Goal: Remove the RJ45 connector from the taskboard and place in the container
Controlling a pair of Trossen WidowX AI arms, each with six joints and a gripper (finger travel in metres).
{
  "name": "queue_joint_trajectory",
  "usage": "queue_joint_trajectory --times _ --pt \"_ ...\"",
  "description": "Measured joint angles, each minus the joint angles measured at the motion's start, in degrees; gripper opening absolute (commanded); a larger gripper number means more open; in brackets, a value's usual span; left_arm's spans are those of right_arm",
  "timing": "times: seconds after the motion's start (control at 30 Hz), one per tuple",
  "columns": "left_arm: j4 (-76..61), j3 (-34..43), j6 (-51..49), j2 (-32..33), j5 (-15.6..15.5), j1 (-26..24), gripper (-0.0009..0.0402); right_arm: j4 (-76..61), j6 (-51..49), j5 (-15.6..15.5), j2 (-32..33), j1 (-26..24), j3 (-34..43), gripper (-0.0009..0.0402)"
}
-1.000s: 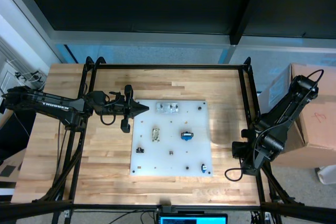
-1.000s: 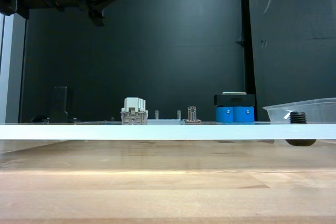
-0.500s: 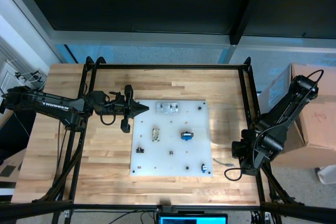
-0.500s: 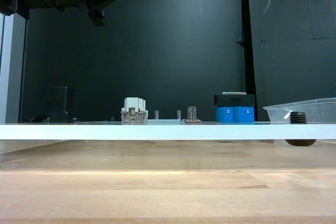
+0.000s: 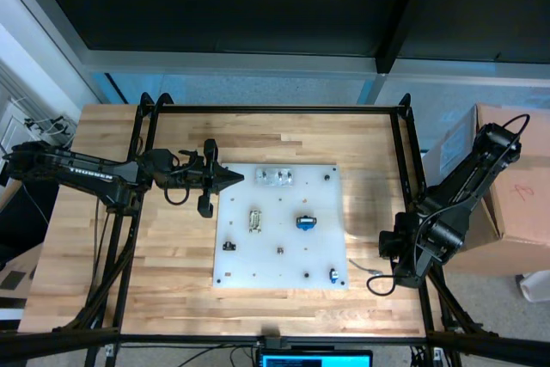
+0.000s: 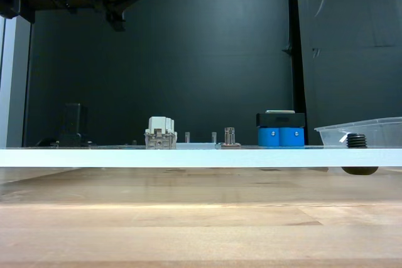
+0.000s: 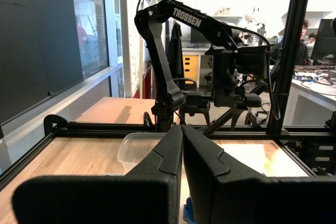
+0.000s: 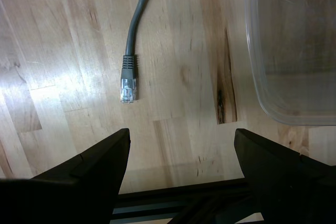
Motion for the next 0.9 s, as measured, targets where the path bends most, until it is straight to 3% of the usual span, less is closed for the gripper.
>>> queue_joint_trajectory --times 0.53,0.9 --pt "0.0 0.0 0.0 0.0 0.0 0.0 0.0000 1.5 0.3 0.0 0.7 0.0 0.0 0.0279" --pt "0.0 0.0 0.0 0.0 0.0 0.0 0.0000 8.0 -0.3 0.1 10.0 0.1 2.2 0.0279"
